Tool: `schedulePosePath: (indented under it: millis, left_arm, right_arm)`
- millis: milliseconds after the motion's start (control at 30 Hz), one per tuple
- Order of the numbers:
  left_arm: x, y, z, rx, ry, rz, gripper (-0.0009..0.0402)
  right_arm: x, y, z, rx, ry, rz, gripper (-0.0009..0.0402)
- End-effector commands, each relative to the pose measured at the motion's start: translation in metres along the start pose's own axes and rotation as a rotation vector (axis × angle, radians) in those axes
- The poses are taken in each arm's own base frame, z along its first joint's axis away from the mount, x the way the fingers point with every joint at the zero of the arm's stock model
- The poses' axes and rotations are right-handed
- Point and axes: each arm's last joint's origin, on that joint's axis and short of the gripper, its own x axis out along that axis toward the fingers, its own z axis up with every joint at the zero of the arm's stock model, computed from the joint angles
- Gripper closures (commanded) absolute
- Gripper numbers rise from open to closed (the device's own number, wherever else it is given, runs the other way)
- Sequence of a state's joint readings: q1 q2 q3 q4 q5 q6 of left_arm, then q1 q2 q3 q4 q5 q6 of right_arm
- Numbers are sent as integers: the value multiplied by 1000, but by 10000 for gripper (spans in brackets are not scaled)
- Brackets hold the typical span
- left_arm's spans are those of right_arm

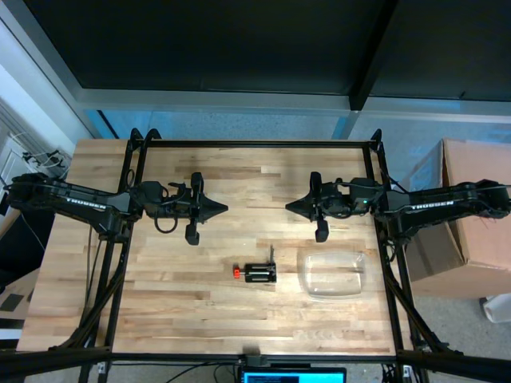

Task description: Remove the USB-C connector from the USB-C receptacle and place in the container

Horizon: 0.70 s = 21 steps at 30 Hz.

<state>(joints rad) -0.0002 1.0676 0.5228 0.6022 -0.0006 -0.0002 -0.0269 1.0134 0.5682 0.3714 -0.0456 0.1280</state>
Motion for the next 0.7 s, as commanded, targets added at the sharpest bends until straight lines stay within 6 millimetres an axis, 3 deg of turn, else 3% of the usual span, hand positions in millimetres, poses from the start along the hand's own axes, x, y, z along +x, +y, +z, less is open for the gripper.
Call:
schedulePosePath:
  millis: [33,433,700]
  left_arm:
    - [0,0,0,0,0,0,393]
    - [0,0,0,0,0,0,393]
    - [0,0,0,0,0,0,393]
  right_arm:
    - [7,6,10,-8,161,0,394]
    - [40,40,28,-89,851,-54,387]
    - [72,58,32,-103,1116,-119,291]
